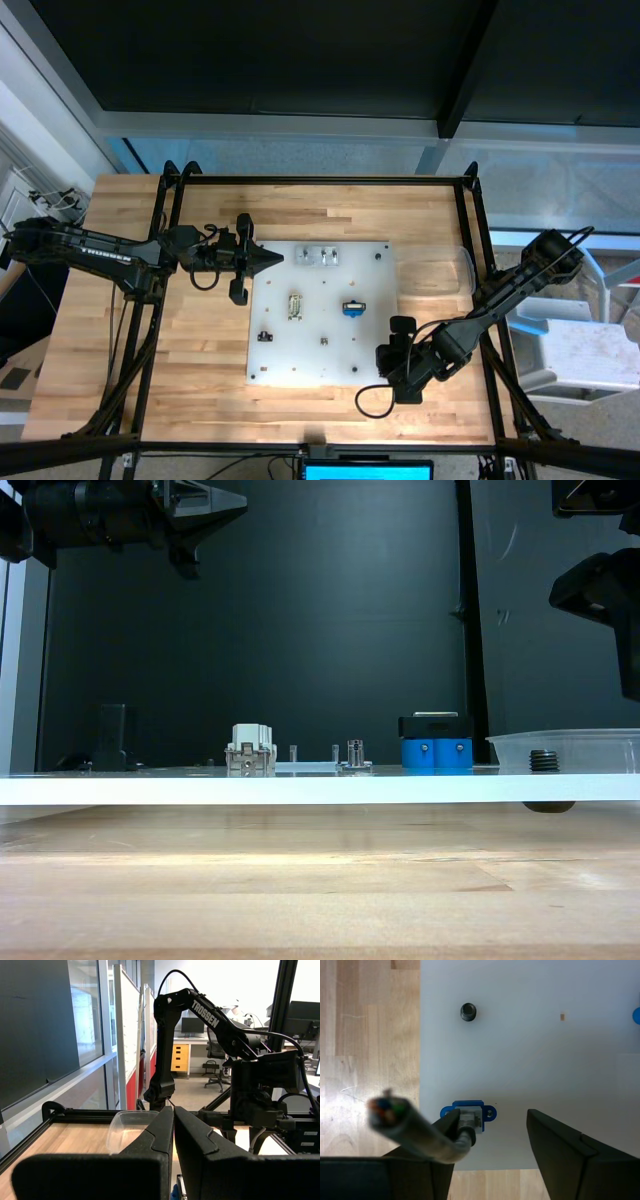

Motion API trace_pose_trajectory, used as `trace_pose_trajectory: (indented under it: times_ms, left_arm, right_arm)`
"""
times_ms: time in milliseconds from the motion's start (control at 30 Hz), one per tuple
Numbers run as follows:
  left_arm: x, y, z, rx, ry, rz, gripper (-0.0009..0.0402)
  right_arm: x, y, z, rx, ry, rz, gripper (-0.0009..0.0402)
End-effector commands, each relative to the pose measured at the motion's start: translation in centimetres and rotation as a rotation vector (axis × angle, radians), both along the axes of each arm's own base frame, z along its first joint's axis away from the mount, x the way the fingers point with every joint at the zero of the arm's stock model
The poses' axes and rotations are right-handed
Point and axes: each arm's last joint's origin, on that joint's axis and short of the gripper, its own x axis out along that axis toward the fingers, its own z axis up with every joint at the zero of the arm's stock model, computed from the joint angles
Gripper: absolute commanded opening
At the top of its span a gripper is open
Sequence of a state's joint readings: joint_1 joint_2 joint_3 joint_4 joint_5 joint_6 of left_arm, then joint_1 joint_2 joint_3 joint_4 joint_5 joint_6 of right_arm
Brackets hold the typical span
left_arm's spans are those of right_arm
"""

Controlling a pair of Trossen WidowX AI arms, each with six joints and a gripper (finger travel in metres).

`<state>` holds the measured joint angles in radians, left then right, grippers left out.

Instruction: Remove the rj45 connector and place it in the container

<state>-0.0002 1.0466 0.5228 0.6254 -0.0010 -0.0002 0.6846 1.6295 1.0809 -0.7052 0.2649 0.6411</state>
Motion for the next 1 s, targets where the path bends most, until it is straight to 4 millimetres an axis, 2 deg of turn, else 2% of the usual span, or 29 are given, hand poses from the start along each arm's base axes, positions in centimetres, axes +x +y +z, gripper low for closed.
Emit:
trace_pose_trajectory:
  times_ms: [33, 533, 1000]
  left_arm:
    - [0.01, 0.01, -0.01, 0.0, 0.0, 0.0, 0.0]
    - [0.01, 0.01, -0.01, 0.0, 0.0, 0.0, 0.0]
    - [0.01, 0.0, -0.01, 0.0, 0.0, 0.0, 0.0]
  right_arm:
    - [-0.05, -0.01, 0.01, 0.001, 0.006, 0.002, 0.0153]
    - [-0.07, -0.02, 0.01, 0.0, 0.008, 0.001, 0.0]
    - [0.13, 0.14, 0.13, 0.019, -0.012, -0.004, 0.0]
